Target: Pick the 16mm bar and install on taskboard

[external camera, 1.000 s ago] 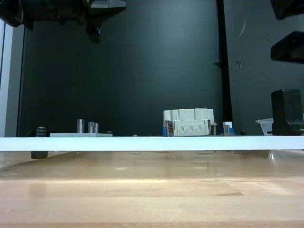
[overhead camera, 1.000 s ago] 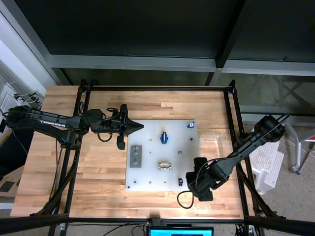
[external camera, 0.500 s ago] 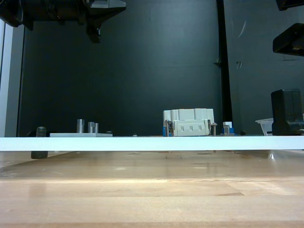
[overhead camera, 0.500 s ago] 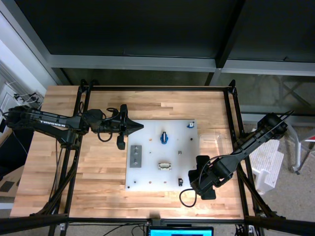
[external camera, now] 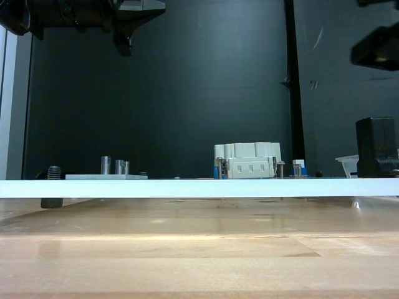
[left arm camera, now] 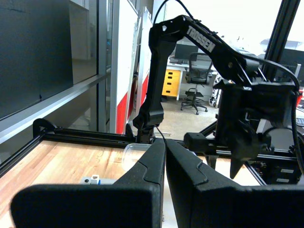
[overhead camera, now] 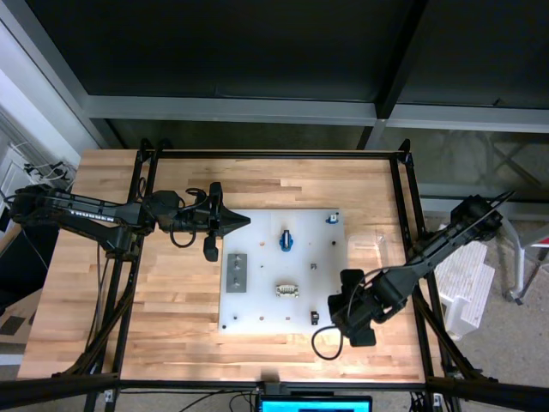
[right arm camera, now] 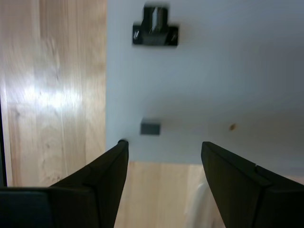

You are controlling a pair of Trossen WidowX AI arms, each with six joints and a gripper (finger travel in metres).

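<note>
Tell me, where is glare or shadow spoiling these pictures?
Right wrist view: glare whitens the wooden table beside the open right gripper, over the white board's near right corner. Left wrist view: a bright background leaves the shut left gripper, over the board's far left corner, a dark shape. Low view: black backdrop. I cannot find the bar.

Overhead, table-level, two wrist views; taskboard [overhead camera: 257, 305] shared.

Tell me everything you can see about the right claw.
The right claw is black, its two tapered fingers spread open with nothing between them. It points down above the near right corner of the white board, touching nothing. The left claw, shut and empty, hangs over the board's far left corner. Which piece is the 16mm bar I cannot tell.
</note>
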